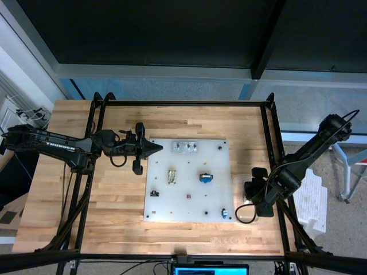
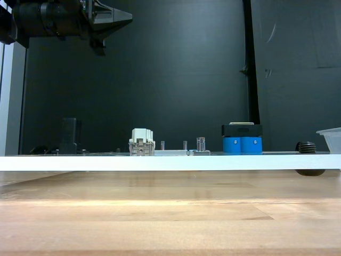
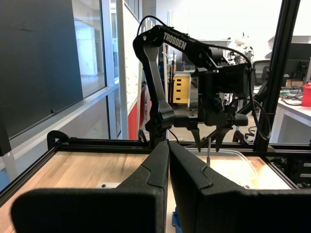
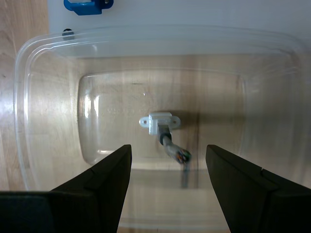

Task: Pick the RJ45 connector and install on taskboard

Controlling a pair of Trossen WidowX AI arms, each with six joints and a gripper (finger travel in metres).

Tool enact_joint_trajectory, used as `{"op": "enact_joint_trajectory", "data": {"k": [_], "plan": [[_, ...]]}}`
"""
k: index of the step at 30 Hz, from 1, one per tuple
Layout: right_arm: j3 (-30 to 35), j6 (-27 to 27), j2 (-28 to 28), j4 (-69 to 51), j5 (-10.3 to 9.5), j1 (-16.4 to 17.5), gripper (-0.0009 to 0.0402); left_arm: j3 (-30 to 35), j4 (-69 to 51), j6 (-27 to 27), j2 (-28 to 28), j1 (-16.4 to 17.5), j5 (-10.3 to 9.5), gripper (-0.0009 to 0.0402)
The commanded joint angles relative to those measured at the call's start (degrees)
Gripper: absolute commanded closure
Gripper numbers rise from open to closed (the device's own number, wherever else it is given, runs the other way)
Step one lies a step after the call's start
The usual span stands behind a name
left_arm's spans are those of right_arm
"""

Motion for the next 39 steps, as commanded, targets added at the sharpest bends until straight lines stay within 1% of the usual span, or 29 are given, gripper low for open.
{"op": "enact_joint_trajectory", "data": {"k": [1, 5, 10, 14, 31, 34, 39], "plan": [[-0.39, -0.09, 0.61, 0.87, 0.31, 0.00, 0.0181, 0.00, 0.00, 0.00, 0.00, 0.02, 0.00, 0.0393], [-0.55, -0.90, 1.64, 1.16, 2.01, -0.02, 0.0180, 0.00, 0.00, 0.00, 0.00, 0.00, 0.00, 0.0393], [-1.64, -1.18, 1.70, 2.64, 1.95, -0.04, 0.0181, 0.00, 0.00, 0.00, 0.00, 0.00, 0.00, 0.0393], [-3.19, -1.05, 1.70, 4.61, 1.01, -0.07, 0.0180, 0.00, 0.00, 0.00, 0.00, 0.02, 0.00, 0.0393], [-7.65, -1.05, 1.70, 10.43, 0.81, 0.00, 0.0181, 0.00, 0.00, 0.00, 0.00, 0.00, 0.00, 0.0393], [-8.02, -1.03, 1.70, 10.60, 0.85, 0.00, 0.0187, 0.00, 0.00, 0.00, 0.00, 0.00, 0.00, 0.0393], [-8.46, -1.09, 1.70, 11.28, 0.87, -0.02, 0.0211, 0.00, 0.00, 0.00, 0.00, 0.02, 0.00, 0.0393]]}}
